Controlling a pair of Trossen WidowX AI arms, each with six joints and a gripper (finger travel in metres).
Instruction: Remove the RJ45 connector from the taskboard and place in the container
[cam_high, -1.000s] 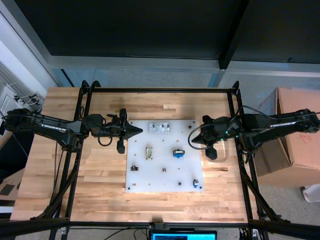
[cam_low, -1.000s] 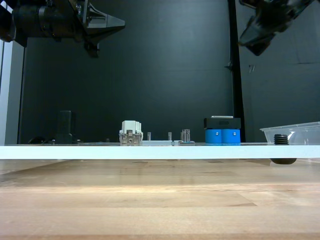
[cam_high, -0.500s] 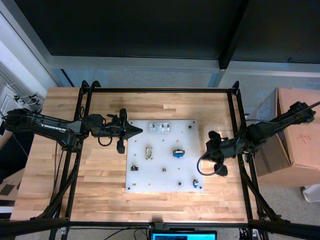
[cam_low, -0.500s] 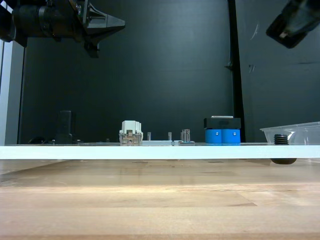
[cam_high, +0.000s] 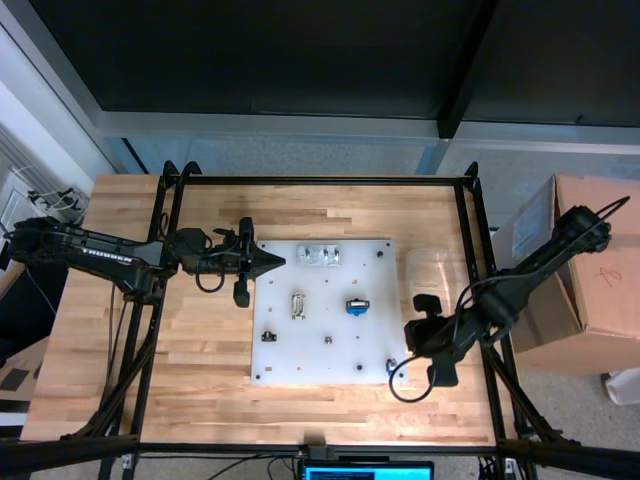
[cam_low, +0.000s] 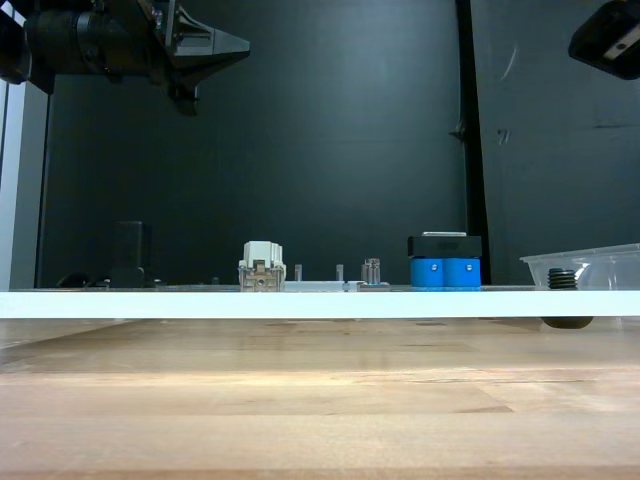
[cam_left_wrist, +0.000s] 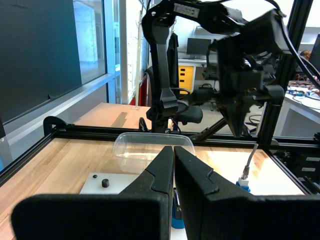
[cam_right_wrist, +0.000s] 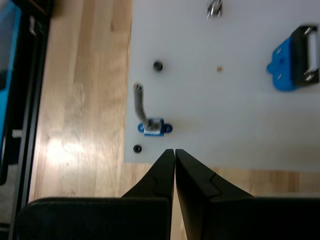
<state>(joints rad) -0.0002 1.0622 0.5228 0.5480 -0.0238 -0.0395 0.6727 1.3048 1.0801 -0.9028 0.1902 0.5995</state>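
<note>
The RJ45 connector (cam_high: 392, 367), a small blue part with a short grey cable stub, sits in its seat at the near right corner of the white taskboard (cam_high: 300, 355). It also shows in the right wrist view (cam_right_wrist: 154, 126) and the left wrist view (cam_left_wrist: 243, 181). My right gripper (cam_high: 406, 339) hovers above the board's right edge close to the connector, shut and empty, apart from it (cam_right_wrist: 174, 150). My left gripper (cam_high: 281, 262) hangs shut and empty over the board's far left edge (cam_low: 246, 44). The clear container (cam_high: 436, 275) lies right of the board.
The board also carries a blue block connector (cam_high: 356, 306), a grey-white connector (cam_high: 297, 305) and a clear part (cam_high: 320, 256). A small black item (cam_low: 563, 279) rests in the container. Black frame rails surround the table, and a cardboard box (cam_high: 590, 270) stands at the right.
My right arm swung from above the container toward the near right corner of the board, ending beside the RJ45 connector. The left arm and the connector have not moved.
</note>
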